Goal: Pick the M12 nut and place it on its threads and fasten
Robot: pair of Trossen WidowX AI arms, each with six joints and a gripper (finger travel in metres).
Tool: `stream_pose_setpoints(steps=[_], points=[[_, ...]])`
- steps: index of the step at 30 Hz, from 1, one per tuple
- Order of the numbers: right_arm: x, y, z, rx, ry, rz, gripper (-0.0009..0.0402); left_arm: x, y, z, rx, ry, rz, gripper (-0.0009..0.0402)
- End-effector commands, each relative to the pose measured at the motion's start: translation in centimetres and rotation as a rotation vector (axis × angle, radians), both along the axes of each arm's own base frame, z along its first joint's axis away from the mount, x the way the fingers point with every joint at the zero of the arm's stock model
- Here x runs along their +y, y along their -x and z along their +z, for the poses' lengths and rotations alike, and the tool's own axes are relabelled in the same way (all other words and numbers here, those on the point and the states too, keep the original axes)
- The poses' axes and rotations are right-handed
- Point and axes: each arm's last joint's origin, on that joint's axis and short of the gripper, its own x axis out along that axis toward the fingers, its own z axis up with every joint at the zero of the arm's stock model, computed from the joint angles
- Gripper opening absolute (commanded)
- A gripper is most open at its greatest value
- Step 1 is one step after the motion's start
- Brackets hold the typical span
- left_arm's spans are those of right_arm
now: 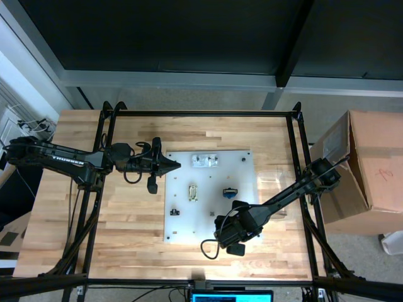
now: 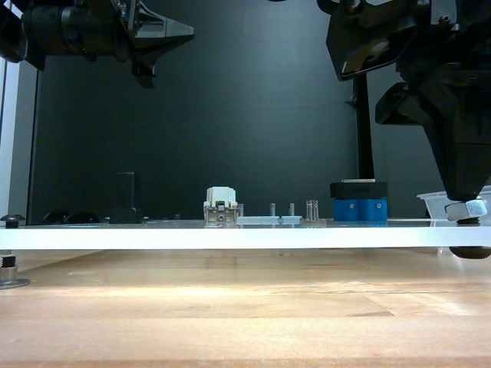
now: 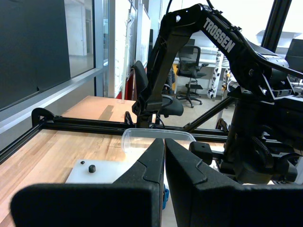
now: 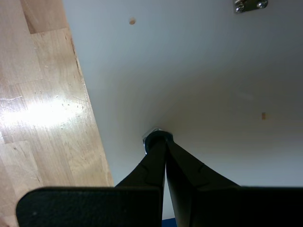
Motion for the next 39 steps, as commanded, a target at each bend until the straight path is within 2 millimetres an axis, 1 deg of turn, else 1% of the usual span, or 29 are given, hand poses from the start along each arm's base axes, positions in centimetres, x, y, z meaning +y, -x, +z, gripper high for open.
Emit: stream_pose_setpoints(steps=[1,10,39], points=[[0.08,0.04,0.01,0.000,-0.002,0.000,0.0000,0.00,-0.01,0.01,0.000,0.000,0.000,0.0000],[0.09,0.08,-0.26,-0.004,-0.003,0.002,0.0000,0.00,-0.01,0.00,0.000,0.000,0.000,0.0000],[0.16,0.07,-0.17,-0.011,-0.008,0.002,0.0000,0.00,-0.01,0.01,0.000,0.000,0.000,0.0000]])
